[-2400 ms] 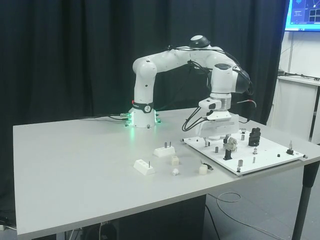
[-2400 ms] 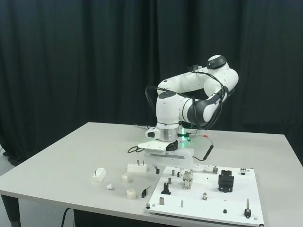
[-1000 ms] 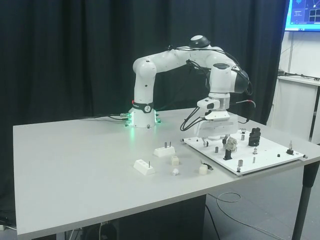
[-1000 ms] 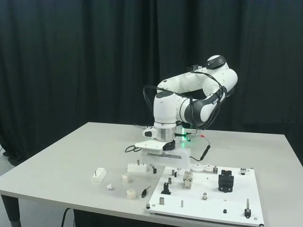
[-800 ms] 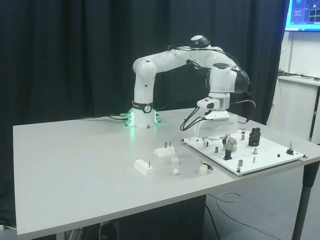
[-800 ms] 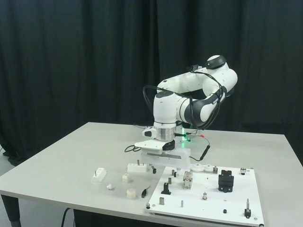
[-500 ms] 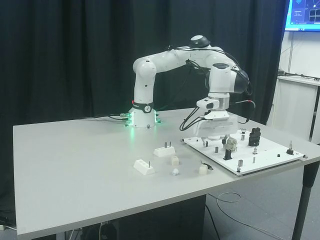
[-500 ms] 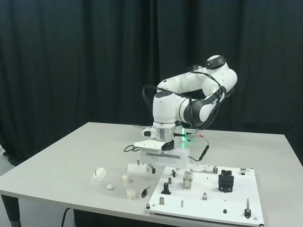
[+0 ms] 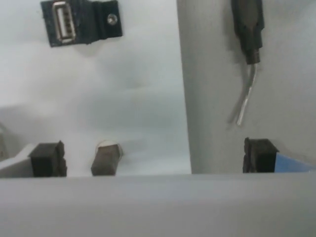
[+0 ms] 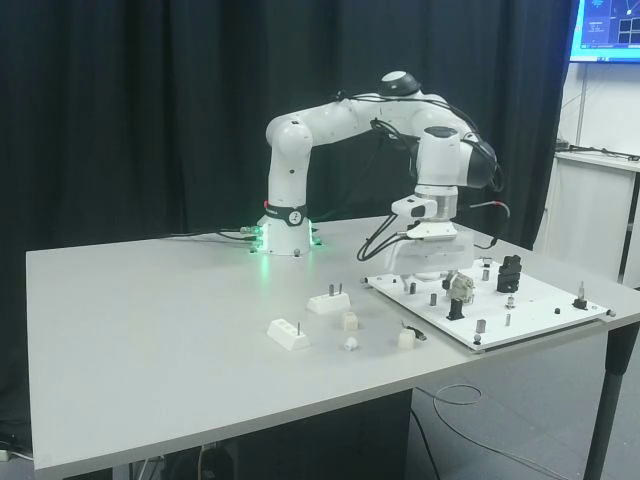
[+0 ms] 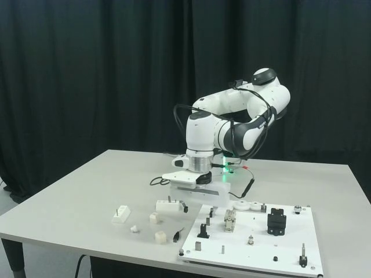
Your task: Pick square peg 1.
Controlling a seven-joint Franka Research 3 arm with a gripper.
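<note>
Hand [image 9: 153, 158] spread above white board [image 9: 98, 98], square peg [image 9: 105, 160] between fingertips

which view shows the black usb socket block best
The wrist view: the black USB socket block sits large, its port opening facing the camera. In both room views it is only a small black part on the white board, with no port visible.

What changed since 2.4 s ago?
The gripper has risen off the white board and shifted toward the board's edge nearest the small white blocks. Whether it took hold of anything cannot be told. The blocks and the parts on the board lie as before.
</note>
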